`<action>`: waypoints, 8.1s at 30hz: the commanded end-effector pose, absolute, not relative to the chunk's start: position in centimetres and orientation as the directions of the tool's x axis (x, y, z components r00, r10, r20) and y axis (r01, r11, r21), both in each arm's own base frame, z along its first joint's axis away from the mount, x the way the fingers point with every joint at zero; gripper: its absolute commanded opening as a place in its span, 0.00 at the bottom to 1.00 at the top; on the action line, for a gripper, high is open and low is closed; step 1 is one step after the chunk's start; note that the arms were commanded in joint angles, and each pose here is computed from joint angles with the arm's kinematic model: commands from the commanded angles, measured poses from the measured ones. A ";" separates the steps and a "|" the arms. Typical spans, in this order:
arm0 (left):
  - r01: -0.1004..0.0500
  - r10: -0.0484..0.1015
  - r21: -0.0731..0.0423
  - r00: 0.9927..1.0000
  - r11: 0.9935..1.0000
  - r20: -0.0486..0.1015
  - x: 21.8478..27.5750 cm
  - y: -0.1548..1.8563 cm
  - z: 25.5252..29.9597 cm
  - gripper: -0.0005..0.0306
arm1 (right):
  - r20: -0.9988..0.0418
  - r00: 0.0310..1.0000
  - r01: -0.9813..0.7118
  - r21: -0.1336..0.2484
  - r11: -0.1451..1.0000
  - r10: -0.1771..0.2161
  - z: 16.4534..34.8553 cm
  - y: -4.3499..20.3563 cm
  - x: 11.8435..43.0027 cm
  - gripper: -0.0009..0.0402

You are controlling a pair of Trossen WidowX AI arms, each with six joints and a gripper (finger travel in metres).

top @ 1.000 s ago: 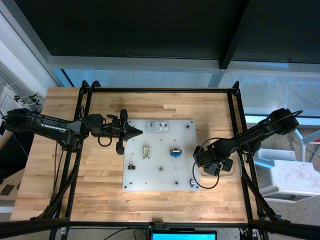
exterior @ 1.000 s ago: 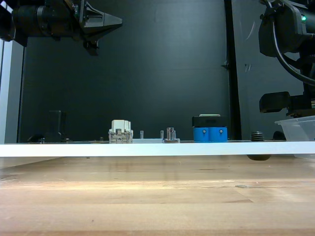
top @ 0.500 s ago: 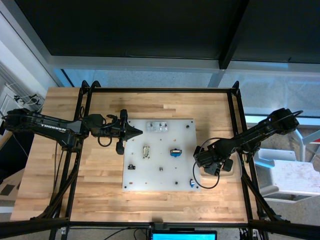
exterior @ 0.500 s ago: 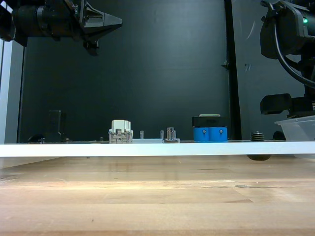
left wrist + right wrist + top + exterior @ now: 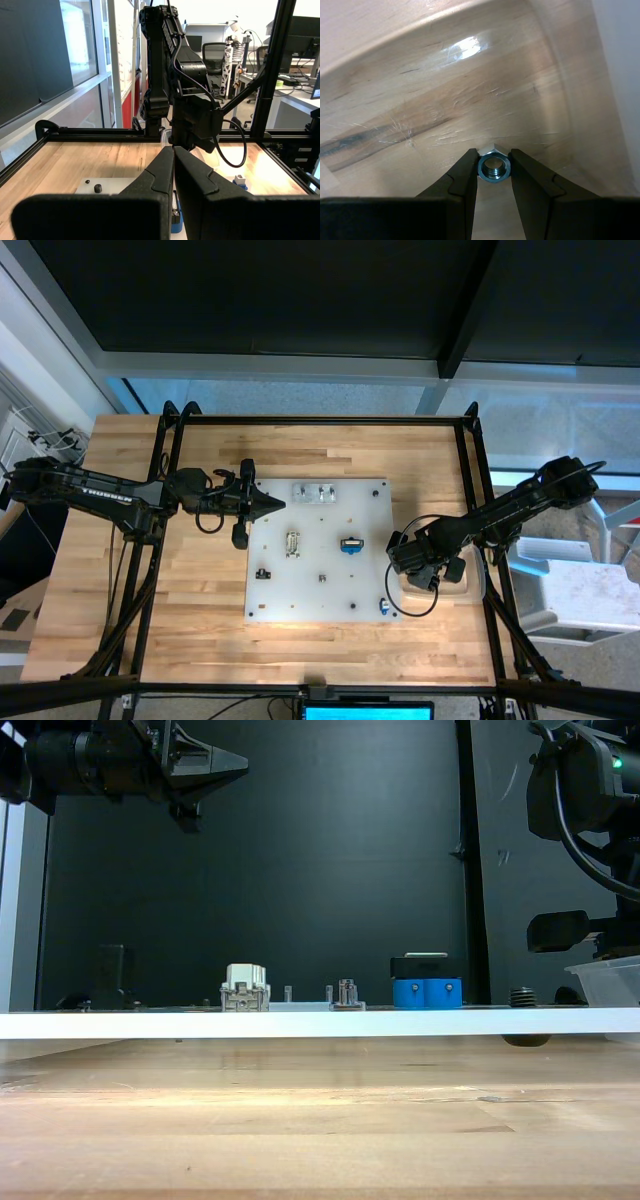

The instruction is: Pick the M12 fastener and fasten on the M12 threads

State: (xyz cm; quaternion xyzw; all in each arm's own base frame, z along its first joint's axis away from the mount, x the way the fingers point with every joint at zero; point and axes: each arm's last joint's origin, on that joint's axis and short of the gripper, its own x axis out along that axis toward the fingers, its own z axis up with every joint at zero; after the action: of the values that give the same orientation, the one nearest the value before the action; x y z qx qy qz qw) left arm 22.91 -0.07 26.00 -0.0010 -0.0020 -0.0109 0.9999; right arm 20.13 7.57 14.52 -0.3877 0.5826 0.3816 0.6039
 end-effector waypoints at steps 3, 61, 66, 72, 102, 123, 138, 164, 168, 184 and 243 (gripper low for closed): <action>0.022 -0.022 -0.002 1.000 1.000 0.005 22.92 -0.06 26.02 0.02 | -0.999 0.031 -0.912 -0.023 0.408 0.012 14.7 7.6 20.2 0.12; 0.022 -0.022 -0.002 1.000 1.000 0.005 22.92 -0.07 26.02 0.02 | -0.998 0.064 -0.996 -0.062 0.070 0.026 20.9 17.5 37.2 0.11; 0.022 -0.022 -0.002 1.000 1.000 0.005 22.92 -0.06 26.02 0.02 | -0.998 0.056 -0.996 -0.054 0.067 0.024 20.1 17.8 37.5 0.11; 0.022 -0.022 -0.002 1.000 1.000 0.005 22.92 -0.07 26.02 0.02 | -0.998 0.057 -0.997 -0.055 0.061 0.029 19.6 18.1 37.6 0.11; 0.022 -0.022 -0.002 1.000 1.000 0.005 22.92 -0.07 26.02 0.02 | -0.998 0.028 -0.998 -0.026 0.051 0.049 18.5 18.5 37.5 0.11; 0.022 -0.022 -0.002 1.000 1.000 0.005 22.92 -0.07 26.02 0.02 | -0.997 0.053 -0.986 -0.043 0.159 0.056 18.3 18.5 37.7 0.11; 0.022 -0.022 -0.002 1.000 1.000 0.005 22.92 -0.06 26.02 0.02 | -0.998 0.043 -0.792 -0.003 0.610 0.051 18.2 18.4 37.6 0.11; 0.022 -0.022 -0.002 1.000 1.000 0.005 22.92 -0.07 26.02 0.02 | -0.998 0.047 0.451 0.068 0.890 0.052 18.2 18.3 37.7 0.11; 0.022 -0.022 -0.002 1.000 1.000 0.005 22.92 -0.06 26.02 0.02 | -0.998 0.047 0.689 0.070 0.722 0.052 18.2 18.3 37.7 0.11; 0.022 -0.022 -0.002 1.000 1.000 0.005 22.92 -0.07 26.02 0.02 | -0.998 0.043 0.982 0.033 -0.186 0.050 18.2 18.3 37.6 0.11; 0.022 -0.022 -0.002 1.000 1.000 0.005 22.92 -0.07 26.02 0.02 | -0.999 0.041 0.476 0.009 -0.880 0.012 18.2 18.3 37.5 0.11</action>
State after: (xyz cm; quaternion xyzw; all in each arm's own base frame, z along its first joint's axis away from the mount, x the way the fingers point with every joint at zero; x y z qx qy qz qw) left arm 22.91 -0.07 26.00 -0.0008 -0.0020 -0.0109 0.9999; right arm 37.50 18.29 18.23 -0.7023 -0.1747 0.6687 -0.1705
